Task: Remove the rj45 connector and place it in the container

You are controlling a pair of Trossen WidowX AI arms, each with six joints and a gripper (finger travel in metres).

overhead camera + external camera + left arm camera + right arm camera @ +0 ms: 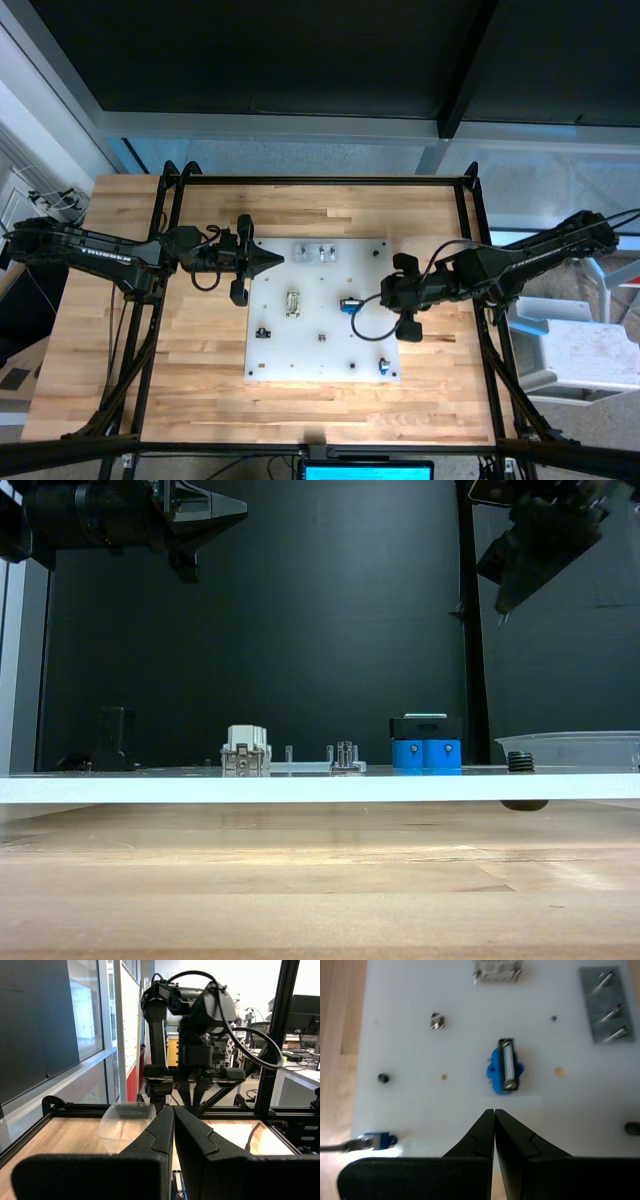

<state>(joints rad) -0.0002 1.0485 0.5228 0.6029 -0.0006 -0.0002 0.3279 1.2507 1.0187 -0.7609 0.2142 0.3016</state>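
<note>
I see the white board (300,340) mid-frame in the high view, lying on the wooden table (110,330). It carries a grey multi-pin connector (293,303), a metal plate with pins (315,252) and the blue-and-black part (350,305). The clear container (575,750) stands at the right edge of the low view; through its walls I see only wood. The rj45 connector (356,1144) sits against the small blue socket block (383,362) at the board's lower right corner. My right hand (364,300) hangs high over the blue-and-black part, its fingers pressed together on nothing, with the connector below it in frame. The left hand (278,260), likewise closed and bare, hovers at the board's upper left edge.
</note>
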